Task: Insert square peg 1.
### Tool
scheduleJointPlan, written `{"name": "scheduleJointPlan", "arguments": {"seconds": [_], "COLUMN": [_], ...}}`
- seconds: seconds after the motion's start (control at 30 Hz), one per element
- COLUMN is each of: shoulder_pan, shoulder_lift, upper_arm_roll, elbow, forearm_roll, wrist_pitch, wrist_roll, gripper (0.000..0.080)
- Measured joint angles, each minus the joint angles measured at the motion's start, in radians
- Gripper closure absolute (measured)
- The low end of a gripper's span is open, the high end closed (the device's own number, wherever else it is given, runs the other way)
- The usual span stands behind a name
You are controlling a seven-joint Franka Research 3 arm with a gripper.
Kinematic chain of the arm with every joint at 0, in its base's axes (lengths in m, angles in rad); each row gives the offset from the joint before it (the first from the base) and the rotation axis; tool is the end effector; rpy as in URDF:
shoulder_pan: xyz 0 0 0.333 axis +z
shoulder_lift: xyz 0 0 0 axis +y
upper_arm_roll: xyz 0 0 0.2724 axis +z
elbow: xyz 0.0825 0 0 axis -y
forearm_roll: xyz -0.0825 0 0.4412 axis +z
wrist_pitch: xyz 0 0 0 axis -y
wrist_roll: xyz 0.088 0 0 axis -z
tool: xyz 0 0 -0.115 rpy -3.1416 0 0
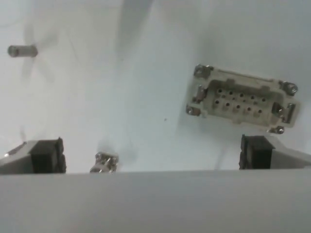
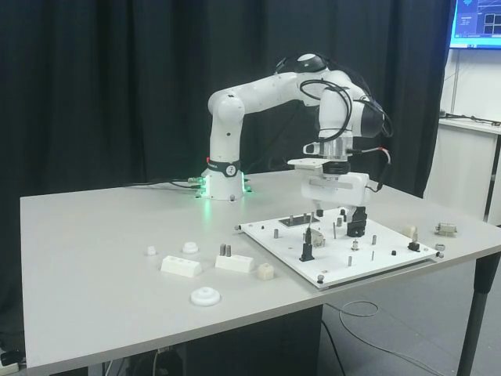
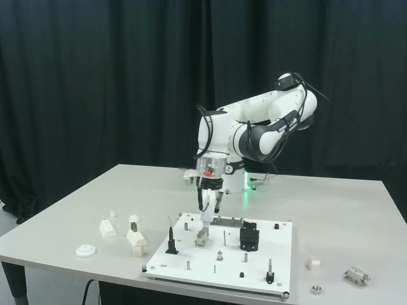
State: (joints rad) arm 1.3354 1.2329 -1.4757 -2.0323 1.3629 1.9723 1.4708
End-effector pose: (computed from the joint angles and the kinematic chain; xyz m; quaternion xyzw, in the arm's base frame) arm 0.6218 -0.0272 0.2384 -0.4787 0.8734 -0.0673 0.0600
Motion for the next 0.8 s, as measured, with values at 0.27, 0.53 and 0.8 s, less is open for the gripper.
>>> {"name": "scheduleJointPlan", "arguments": {"seconds": [0.27,0.53,0.8], "shoulder_pan": [-0.002,0.001,0.012], "shoulder_lift": [0.0,0.0,0.0], "upper_arm_roll": [0.001,0.002,0.002], "elbow": [0.005,0.007,0.007], "forearm_roll": [0.042,0.059,0.061], "wrist_pitch": [-0.022,-0.057,-0.08], "wrist_roll": [-0.017,-0.023,-0.024], "gripper": [0.0003,0.0003,0.0003]}}
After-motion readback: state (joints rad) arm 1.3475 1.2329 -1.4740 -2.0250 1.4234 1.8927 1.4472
